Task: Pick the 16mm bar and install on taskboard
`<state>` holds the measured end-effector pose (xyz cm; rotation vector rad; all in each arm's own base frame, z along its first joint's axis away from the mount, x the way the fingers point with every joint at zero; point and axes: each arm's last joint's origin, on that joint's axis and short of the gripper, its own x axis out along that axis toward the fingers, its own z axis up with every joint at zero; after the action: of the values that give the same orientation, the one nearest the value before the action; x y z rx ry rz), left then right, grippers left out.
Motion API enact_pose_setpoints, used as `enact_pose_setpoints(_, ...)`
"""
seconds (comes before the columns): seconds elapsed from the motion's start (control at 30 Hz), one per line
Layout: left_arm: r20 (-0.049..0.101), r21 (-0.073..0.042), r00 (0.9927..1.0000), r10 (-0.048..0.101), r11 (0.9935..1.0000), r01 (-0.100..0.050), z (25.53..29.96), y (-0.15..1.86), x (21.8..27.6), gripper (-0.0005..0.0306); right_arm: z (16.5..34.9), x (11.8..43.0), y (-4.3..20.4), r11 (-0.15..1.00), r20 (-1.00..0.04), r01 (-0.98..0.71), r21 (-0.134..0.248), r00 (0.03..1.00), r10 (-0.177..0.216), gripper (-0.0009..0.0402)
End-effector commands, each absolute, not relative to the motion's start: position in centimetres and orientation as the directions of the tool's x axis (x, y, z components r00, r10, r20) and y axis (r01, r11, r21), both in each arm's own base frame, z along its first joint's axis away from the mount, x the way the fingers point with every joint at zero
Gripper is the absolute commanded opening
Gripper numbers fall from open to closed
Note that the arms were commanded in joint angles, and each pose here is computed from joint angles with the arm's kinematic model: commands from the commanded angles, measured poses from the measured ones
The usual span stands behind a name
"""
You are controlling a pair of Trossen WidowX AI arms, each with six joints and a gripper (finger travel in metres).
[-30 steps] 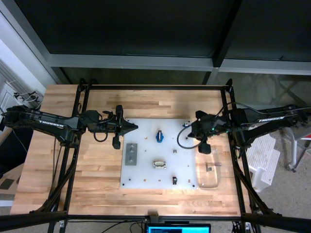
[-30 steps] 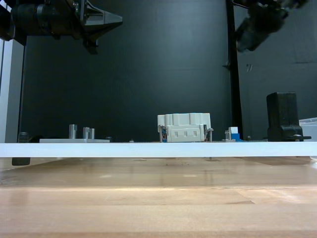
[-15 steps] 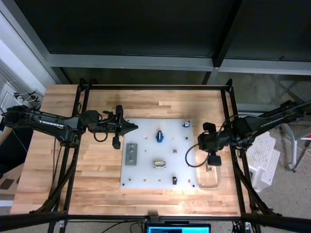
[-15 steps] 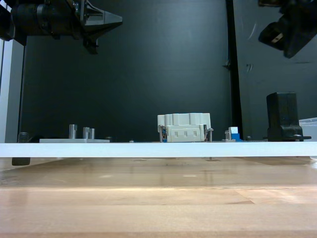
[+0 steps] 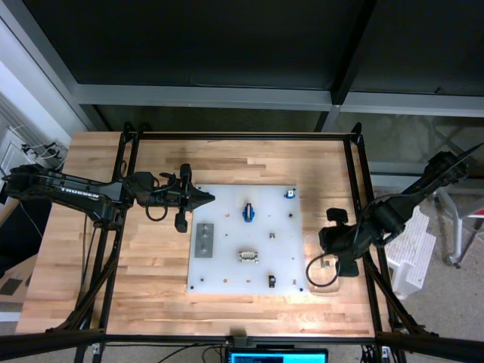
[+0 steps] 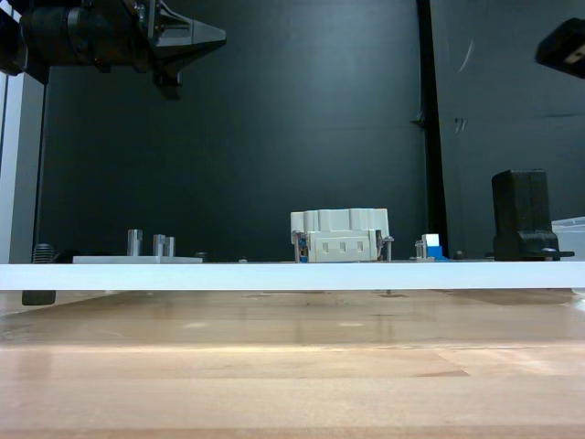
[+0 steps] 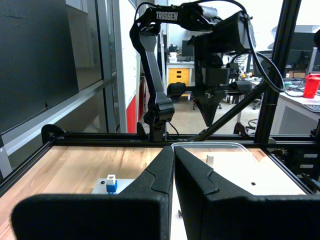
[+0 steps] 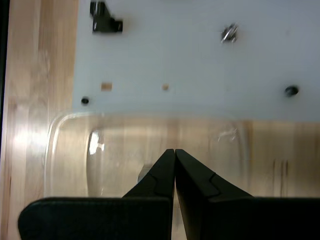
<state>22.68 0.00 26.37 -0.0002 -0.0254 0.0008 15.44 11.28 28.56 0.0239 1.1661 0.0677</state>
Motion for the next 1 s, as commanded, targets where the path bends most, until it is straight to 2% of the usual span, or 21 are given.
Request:
enact_pose_setpoints(0.03,0.026,0.000,0.99967,0.001,1.00000,-0.001,26.39,0.01,22.68,0.0000,28.0,15.0,12.2,0.997,-0.934,-0.064,0.045,0.352,0.064,0.0000)
enact_pose_setpoints(0.37,0.026,0.000,0.99967,0.000,1.00000,0.000,26.39,0.00,22.68,0.0000,26.7,15.3,13.8,0.997,-0.962,-0.036,0.063,0.265,0.070,0.0000)
enact_pose_setpoints(0.6,0.026,0.000,0.99967,0.001,1.00000,-0.001,26.39,0.01,22.68,0.0000,25.9,15.7,14.2,0.999,-0.971,-0.022,0.038,0.236,0.042,0.0002)
enact_pose_setpoints(0.77,0.026,0.000,0.99967,0.001,1.00000,-0.001,26.39,0.01,22.68,0.0000,25.7,15.7,14.2,0.999,-0.972,0.005,0.033,0.234,0.031,0.0028)
enact_pose_setpoints(1.0,0.026,0.000,0.99966,0.000,1.00000,0.000,26.39,0.00,22.68,0.0000,24.7,15.4,14.0,0.999,-0.978,0.029,0.014,0.208,0.008,0.0090)
